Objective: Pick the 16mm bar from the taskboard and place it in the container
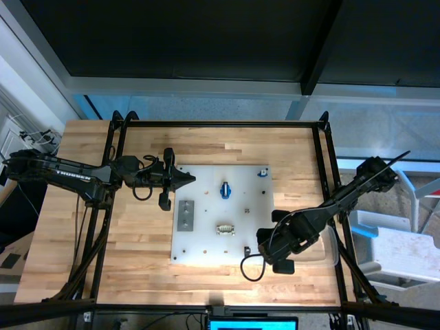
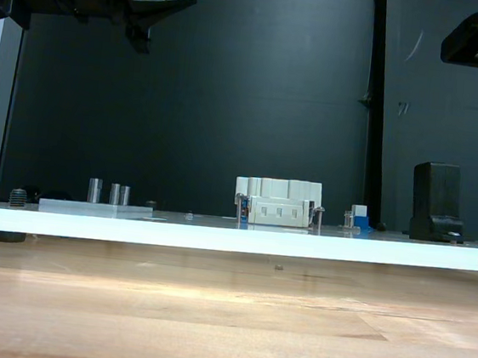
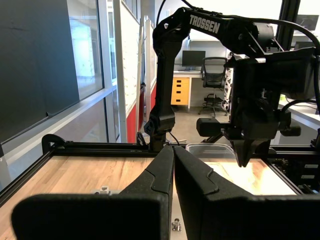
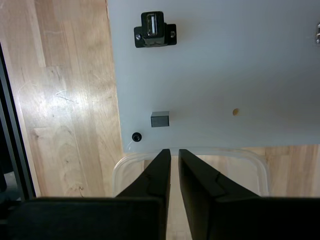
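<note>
16mm bar is probably the widest of the short grey metal cylinders standing on the white square taskboard. Nearer, the right hand, closed and empty, is hovering over the clear plastic rectangular container's rim. Farther off, the left hand, closed and empty, is hanging high above the board's far-left part.

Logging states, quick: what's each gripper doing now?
Left gripper: shut, empty, above taskboard's left edge.
Right gripper: shut, empty, over container rim.
</note>
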Motion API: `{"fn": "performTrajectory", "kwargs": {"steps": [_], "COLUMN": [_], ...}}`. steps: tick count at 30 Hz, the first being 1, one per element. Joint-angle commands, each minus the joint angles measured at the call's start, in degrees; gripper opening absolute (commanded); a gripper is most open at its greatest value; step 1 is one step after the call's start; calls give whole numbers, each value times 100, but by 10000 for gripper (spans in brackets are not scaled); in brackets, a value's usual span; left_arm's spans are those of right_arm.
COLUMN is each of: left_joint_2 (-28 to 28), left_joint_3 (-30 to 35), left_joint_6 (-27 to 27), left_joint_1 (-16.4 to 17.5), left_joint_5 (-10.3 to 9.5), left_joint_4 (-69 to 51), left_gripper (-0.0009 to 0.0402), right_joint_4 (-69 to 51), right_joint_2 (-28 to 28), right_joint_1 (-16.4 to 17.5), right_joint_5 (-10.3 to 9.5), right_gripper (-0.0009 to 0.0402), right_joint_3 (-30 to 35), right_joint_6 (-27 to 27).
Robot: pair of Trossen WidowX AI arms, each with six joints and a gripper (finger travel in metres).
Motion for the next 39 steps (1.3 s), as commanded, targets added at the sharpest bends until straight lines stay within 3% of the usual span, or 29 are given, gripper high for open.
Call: {"fn": "performTrajectory", "kwargs": {"steps": [1, 17, 19, 21, 28, 30, 39], "left_joint_2": [2, 2, 2, 2, 2, 2, 2], "left_joint_3": [2, 2, 2, 2, 2, 2, 2], "left_joint_6": [0, 0, 0, 0, 0, 0, 0], "left_joint_1": [0, 2, 0, 2, 2, 2, 0], "left_joint_5": [0, 2, 0, 0, 0, 0, 0], "left_joint_4": [0, 0, 0, 0, 0, 0, 0], "left_gripper": [0, 0, 0, 0, 0, 0, 0], "right_joint_4": [37, 205, 208, 240, 664, 763, 1178], "right_joint_2": [31, 420, 420, 420, 420, 420, 420], "right_joint_1": [2, 46, 48, 50, 55, 57, 66], "right_joint_5": [0, 24, 184, 271, 229, 107, 131], "right_gripper": [51, 228, 242, 251, 254, 254, 254], "right_joint_3": [2, 0, -11, -61, -372, -474, -820], "right_joint_6": [0, -66, -63, -63, -66, -85, -219]}}
